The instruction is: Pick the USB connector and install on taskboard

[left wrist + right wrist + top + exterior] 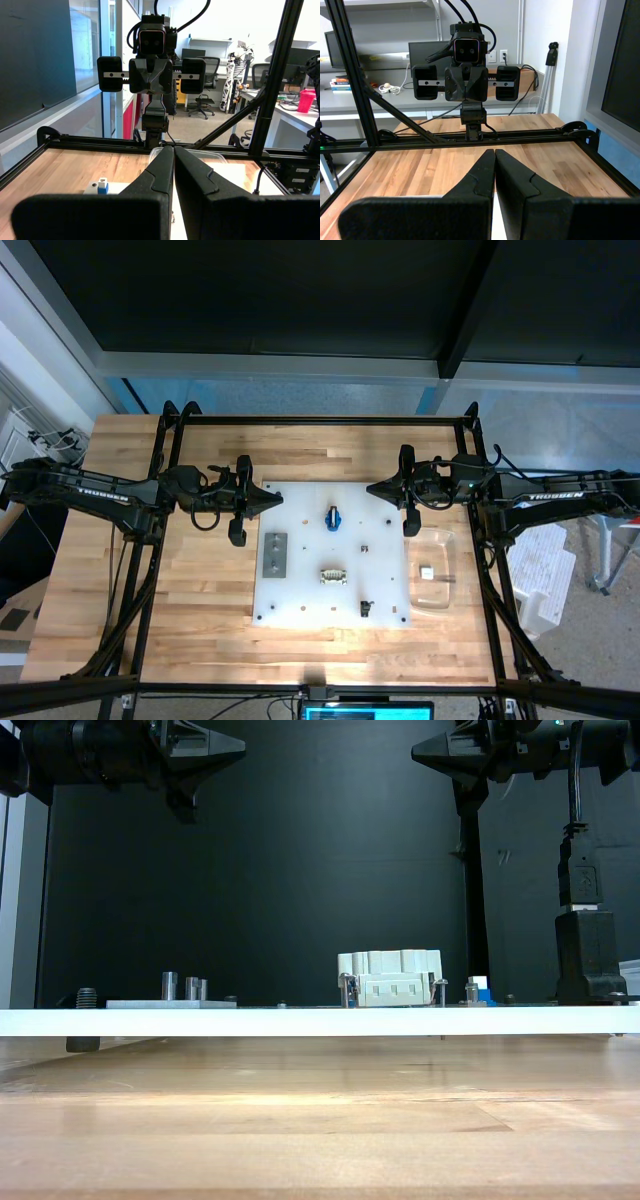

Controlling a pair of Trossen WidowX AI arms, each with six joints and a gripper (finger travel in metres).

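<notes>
The taskboard (300, 590) is a white square plate at the table's middle, carrying a grey block (274, 553), a blue part (333, 518) and a beige connector (333, 576). The USB connector (366, 607) stands upright near the board's front right corner. In the low view the USB connector (582, 885) sits with its silvery end down in a black holder. My left gripper (275, 500) hovers shut and empty over the board's far left corner. My right gripper (372, 488) hovers shut and empty over the far right corner. Both are well above the board (300, 1020).
A clear plastic tray (448, 585) lies right of the board with a small white square piece (427, 572) in it. A black frame rail (320, 421) runs around the wooden table. Each wrist view shows the opposite arm facing it.
</notes>
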